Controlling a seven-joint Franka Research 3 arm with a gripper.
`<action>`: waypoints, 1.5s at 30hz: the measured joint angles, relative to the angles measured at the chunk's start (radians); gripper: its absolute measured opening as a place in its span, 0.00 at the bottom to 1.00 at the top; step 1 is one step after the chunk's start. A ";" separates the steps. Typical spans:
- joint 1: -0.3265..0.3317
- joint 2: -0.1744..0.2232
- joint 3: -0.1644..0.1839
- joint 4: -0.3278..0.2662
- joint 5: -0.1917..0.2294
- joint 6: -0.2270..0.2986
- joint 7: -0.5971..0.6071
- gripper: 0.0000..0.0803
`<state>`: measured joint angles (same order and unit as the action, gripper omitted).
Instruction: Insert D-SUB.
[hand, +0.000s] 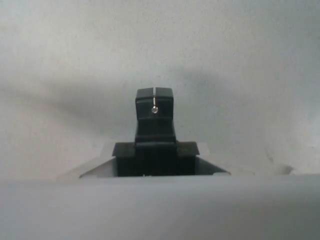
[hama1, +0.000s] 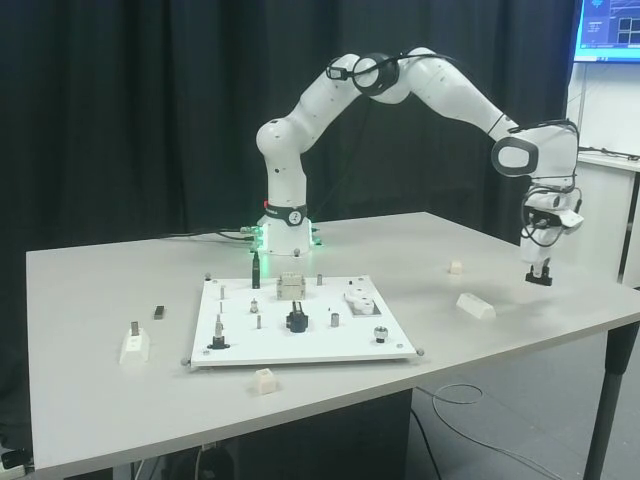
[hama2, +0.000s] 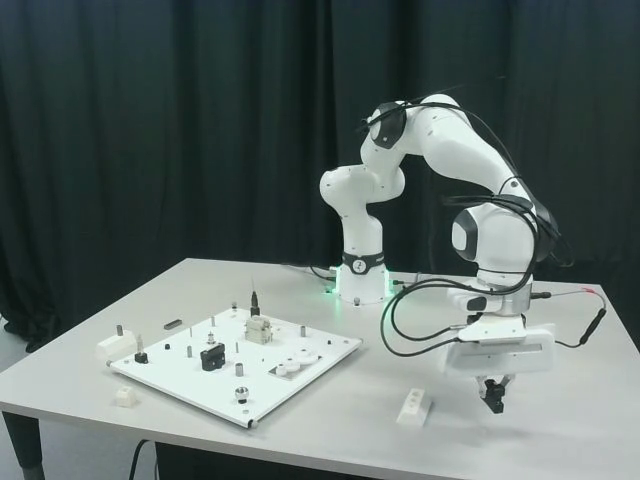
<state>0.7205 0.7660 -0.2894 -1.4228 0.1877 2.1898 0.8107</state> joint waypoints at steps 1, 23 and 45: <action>0.000 0.000 0.000 0.000 0.000 0.000 0.010 0.19; -0.004 -0.005 -0.162 0.030 -0.002 -0.095 -0.017 0.19; -0.120 -0.034 -0.251 0.034 -0.103 -0.341 -0.197 0.19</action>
<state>0.6003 0.7316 -0.5409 -1.3883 0.0846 1.8493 0.6138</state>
